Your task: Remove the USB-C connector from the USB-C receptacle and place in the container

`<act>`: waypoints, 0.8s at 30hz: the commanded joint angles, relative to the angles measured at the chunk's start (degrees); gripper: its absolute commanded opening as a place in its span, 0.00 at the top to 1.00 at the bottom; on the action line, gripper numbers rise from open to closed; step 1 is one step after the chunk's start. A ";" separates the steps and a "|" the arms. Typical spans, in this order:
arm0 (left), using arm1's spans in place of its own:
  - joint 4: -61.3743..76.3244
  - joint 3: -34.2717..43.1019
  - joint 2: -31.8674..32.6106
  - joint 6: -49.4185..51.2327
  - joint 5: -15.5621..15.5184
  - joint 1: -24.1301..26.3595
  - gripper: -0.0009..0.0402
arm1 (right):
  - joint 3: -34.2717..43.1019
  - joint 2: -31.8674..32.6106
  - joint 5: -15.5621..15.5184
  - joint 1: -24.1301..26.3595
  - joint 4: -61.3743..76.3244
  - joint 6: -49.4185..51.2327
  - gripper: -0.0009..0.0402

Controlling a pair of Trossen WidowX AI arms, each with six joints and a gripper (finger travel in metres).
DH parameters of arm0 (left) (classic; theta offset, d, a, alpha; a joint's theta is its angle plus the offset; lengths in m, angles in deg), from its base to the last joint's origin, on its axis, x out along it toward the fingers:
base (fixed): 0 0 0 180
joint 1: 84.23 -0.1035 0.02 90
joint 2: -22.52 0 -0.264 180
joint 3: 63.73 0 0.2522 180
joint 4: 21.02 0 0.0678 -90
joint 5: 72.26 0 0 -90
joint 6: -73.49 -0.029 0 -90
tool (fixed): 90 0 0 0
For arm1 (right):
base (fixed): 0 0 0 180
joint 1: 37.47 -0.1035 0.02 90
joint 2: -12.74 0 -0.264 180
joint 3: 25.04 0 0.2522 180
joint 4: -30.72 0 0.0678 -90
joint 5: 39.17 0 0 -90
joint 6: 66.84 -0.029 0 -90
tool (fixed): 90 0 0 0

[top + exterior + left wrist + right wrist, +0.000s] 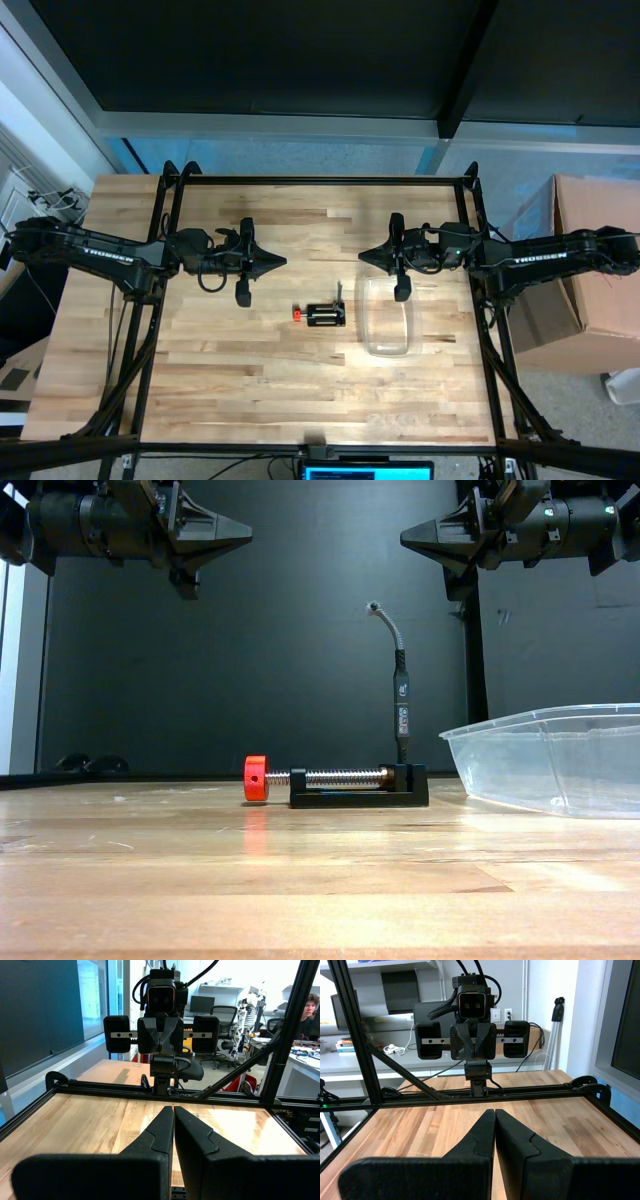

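USB-C connector stands upright in the USB-C receptacle, mid-frame; left gripper and right gripper hang above, both pinched together.

- L gripper, 10 o'clock low view: body cut by top edge.
- R gripper, 2 o'clock: same.
- Container, 4 o'clock: cut at right edge.
- USB-C connector tip hidden in USB-C receptacle, depth unclear.

left claw, right claw high above connector
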 commanded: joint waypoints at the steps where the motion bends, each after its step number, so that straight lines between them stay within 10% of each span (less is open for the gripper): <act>1: 0.00 0.02 0.00 0.00 0.00 0.00 0.98 | 0.11 0.00 0.00 -0.02 0.20 0.00 0.98; 12: 0.00 0.02 0.00 0.00 0.00 0.00 0.98 | 0.94 0.00 -0.04 -0.04 2.16 -0.24 0.98; 24: 0.00 0.02 0.00 0.00 0.00 0.02 0.98 | 24.09 8.61 0.04 -6.05 52.33 0.72 0.98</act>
